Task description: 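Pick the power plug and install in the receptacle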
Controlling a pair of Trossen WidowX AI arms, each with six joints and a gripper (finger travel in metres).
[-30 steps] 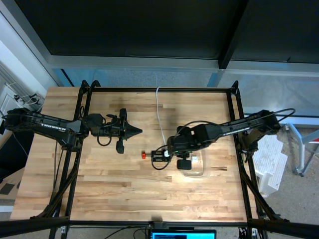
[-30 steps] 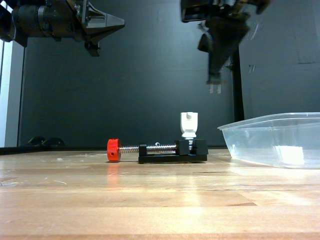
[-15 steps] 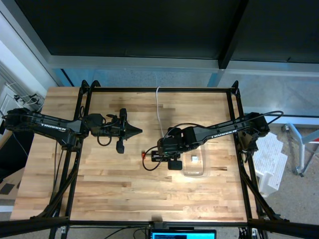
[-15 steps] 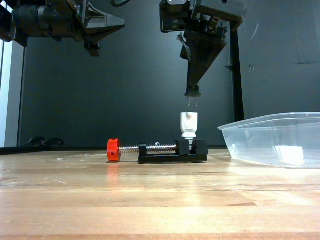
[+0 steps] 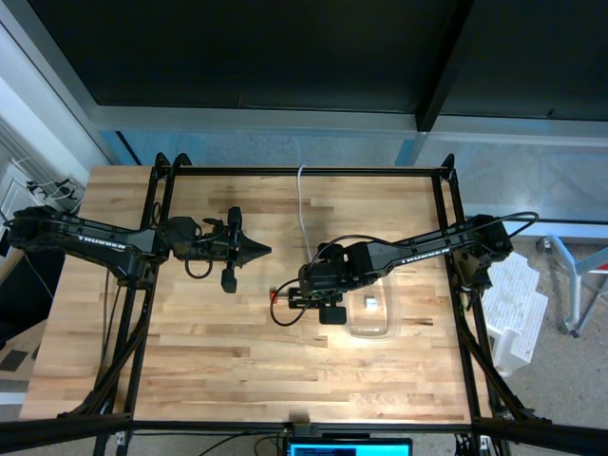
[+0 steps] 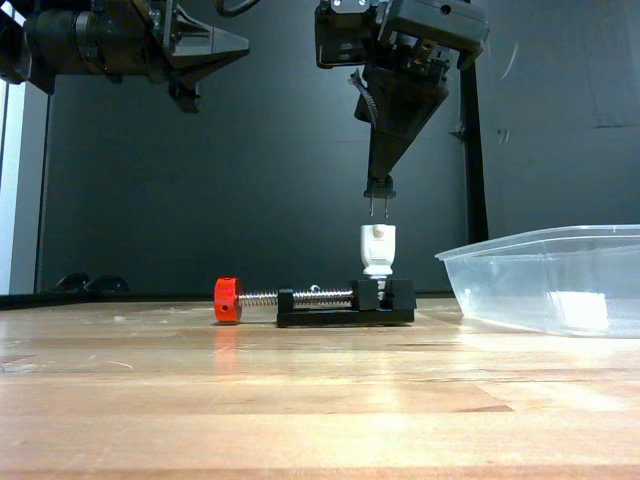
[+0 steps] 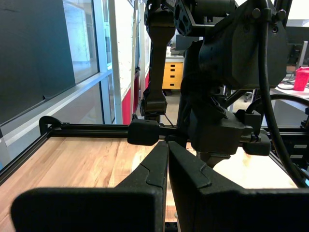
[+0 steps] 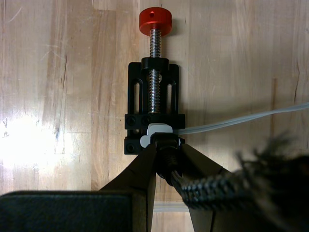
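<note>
Grasp done, insertion left: right end effector [image 6: 378, 178] clamps the power plug [image 6: 378, 190] just above the receptacle [image 6: 377, 246]; left end effector [image 5: 256, 250], closed, hovers over the bench's [image 5: 190, 351] left half.

The right pincer [image 6: 379, 176] grips the black blocky power plug [image 6: 378, 189] just above the white square receptacle [image 6: 378, 246], with a small gap between them. The clear plastic tray [image 6: 545, 270] obstructs the lower right. The closed left pincer [image 6: 243, 42], upper left, stands well apart.
</note>
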